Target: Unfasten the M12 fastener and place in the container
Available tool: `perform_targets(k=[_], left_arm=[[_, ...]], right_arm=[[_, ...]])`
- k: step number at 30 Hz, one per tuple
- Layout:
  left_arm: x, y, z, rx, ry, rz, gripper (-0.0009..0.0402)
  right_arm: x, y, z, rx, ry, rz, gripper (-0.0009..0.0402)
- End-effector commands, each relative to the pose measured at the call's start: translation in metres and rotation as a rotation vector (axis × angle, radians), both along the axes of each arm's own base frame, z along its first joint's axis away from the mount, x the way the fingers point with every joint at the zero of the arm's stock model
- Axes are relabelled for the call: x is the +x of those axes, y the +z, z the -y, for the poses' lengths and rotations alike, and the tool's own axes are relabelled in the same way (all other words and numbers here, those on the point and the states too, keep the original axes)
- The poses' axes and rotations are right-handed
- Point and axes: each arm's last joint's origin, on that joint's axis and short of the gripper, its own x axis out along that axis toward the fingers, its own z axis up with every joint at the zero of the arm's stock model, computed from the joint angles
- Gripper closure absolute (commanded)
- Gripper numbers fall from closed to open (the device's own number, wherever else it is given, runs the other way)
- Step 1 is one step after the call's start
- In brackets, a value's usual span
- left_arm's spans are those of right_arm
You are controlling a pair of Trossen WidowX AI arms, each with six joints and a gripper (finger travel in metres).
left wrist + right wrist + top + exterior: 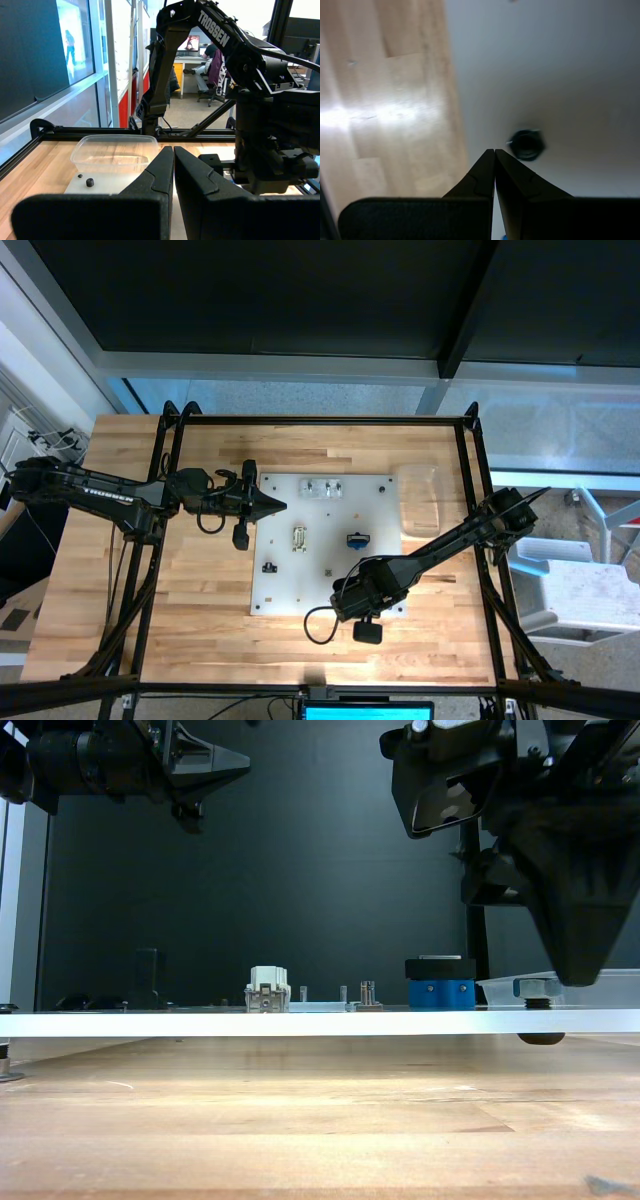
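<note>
High view, left gripper [272, 506]: it hangs raised at the 9 o'clock edge of the white board [300, 590], jaws pressed together on nothing. This looks like a parked pose that keeps it out of the way.
High view, right gripper [358, 598]: it points tip-down over the board's 5 o'clock corner, where the stud stands. Its body hides the nut from here.
High view, tub [420, 502]: it sits on the desk [200, 620] just off the board's 2 o'clock corner, well apart from the right gripper. Nothing shows inside it.
Low view, nut [537, 987]: it is on its stud [541, 1003], sitting on top with black ribs showing beneath. It stands in front of the tub, not in it.
Low view, right gripper: the tip is down at the nut's 3 o'clock, level with it and just beside it. I cannot tell whether they touch.
Left wrist view: the left gripper's jaws meet with no gap. The tub stands ahead, and nothing can be seen inside it.
Right wrist view: the right gripper's jaws close to a single point and grip nothing. The nut lies just beside that point, outside the jaws.
Why so: the closed tip is probably set against the nut's flank to nudge it round. Lifting it would need the jaws opened around it.
Progress: the nut is not off and the tub holds nothing.
</note>
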Motion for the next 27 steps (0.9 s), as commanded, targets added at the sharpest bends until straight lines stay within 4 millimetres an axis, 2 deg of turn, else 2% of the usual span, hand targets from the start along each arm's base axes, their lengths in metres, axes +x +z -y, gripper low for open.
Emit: perform_targets(k=[1,6,15,23,27], left_arm=[[0.000,0.000,0.000,0.000,0.000,0.000,0.0393],[0.000,0.000,0.000,0.000,0.000,0.000,0.0393],[0.000,0.000,0.000,0.000,0.000,0.000,0.0393],[0.000,0.000,0.000,0.000,0.000,0.000,0.0393],[0.000,0.000,0.000,0.000,0.000,0.000,0.0393]], right_arm=[[-0.002,-0.001,0.002,-0.039,-0.020,-0.011,0.0393],[-0.006,-0.001,0.006,-0.118,-0.087,-0.028,0.0393],[-0.007,0.004,0.006,-0.093,-0.150,-0.029,0.0393],[-0.005,0.021,0.006,-0.060,-0.363,-0.042,0.0393],[-0.002,0.030,0.003,-0.040,-0.375,-0.025,0.0393]])
